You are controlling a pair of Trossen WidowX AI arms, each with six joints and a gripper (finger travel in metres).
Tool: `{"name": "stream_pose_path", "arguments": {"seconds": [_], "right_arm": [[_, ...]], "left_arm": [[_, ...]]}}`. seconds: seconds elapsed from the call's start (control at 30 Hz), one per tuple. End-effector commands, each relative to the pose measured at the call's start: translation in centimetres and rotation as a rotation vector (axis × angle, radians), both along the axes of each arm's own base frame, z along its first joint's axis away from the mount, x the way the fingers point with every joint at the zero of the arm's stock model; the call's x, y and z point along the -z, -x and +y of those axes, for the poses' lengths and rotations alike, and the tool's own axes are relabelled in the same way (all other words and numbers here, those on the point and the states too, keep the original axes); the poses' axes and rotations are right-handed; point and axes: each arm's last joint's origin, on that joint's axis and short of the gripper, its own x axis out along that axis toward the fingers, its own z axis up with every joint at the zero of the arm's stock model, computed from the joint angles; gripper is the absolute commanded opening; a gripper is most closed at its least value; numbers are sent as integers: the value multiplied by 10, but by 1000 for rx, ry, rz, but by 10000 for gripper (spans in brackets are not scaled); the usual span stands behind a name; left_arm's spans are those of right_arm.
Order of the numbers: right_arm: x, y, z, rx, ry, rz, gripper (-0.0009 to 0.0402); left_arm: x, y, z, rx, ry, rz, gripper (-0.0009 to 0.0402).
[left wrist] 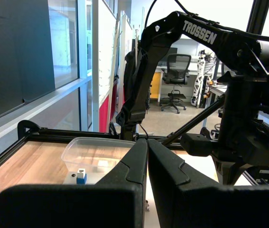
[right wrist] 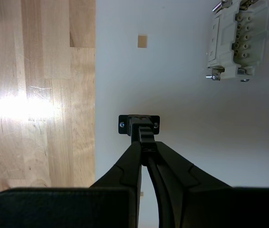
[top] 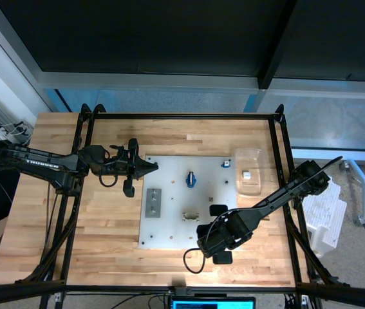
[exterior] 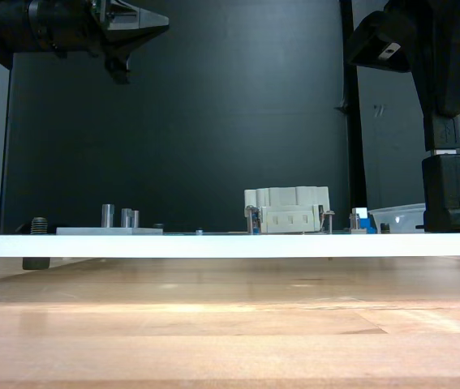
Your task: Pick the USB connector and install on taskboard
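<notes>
The taskboard is a white panel lying flat on the wooden table. My right gripper is shut on the black USB connector, whose tip meets the small black socket near the board's front edge. How deep it sits I cannot tell. In the low view the USB connector stands upright on the board under the right arm. Its black cable loops off the board's front edge. My left gripper hovers shut and empty over the board's far left corner.
On the board sit a grey block, a blue connector and a silver D-shaped connector. A clear plastic tray holding a small white part stands at the board's far right. A black frame rims the table.
</notes>
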Motion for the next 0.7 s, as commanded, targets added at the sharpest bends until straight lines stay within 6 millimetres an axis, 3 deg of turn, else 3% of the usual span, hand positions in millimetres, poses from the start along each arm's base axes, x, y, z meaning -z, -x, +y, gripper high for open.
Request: {"name": "stream_pose_path", "arguments": {"seconds": [0.03,0.5,0.7], "right_arm": [[4,0,0,0,2,15,0],[-2,1,0,-1,-10,-4,1],[-4,1,0,0,-14,-11,27]], "left_arm": [[0,0,0,0,0,0,0],[0,0,0,0,0,0,0],[0,0,0,0,0,0,0]]}}
